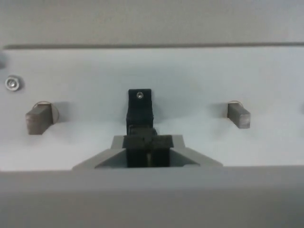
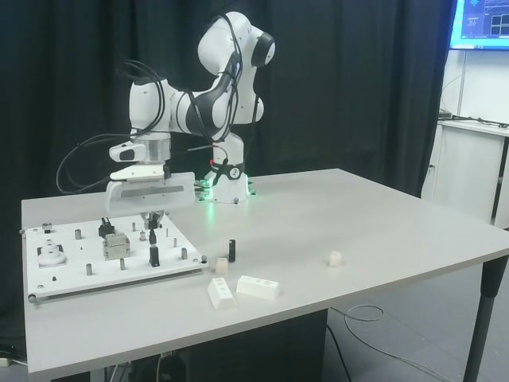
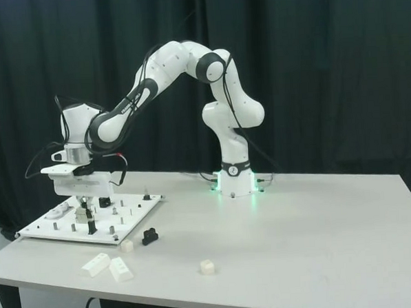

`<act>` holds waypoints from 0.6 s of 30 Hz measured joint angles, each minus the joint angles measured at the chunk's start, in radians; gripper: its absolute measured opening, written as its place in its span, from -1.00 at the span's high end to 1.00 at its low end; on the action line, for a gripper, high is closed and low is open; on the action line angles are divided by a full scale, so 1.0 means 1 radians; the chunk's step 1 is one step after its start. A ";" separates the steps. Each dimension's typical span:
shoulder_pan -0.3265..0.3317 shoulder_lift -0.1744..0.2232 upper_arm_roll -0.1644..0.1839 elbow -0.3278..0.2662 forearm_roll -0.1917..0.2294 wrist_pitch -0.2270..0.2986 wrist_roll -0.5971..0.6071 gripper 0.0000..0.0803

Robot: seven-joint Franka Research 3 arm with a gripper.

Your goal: Remove USB.

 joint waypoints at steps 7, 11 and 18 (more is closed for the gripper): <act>0.000 -0.009 -0.019 0.060 -0.004 -0.104 0.000 0.94; 0.000 -0.012 -0.029 0.097 -0.010 -0.163 0.000 0.94; 0.001 -0.013 -0.037 0.132 -0.022 -0.214 0.006 0.94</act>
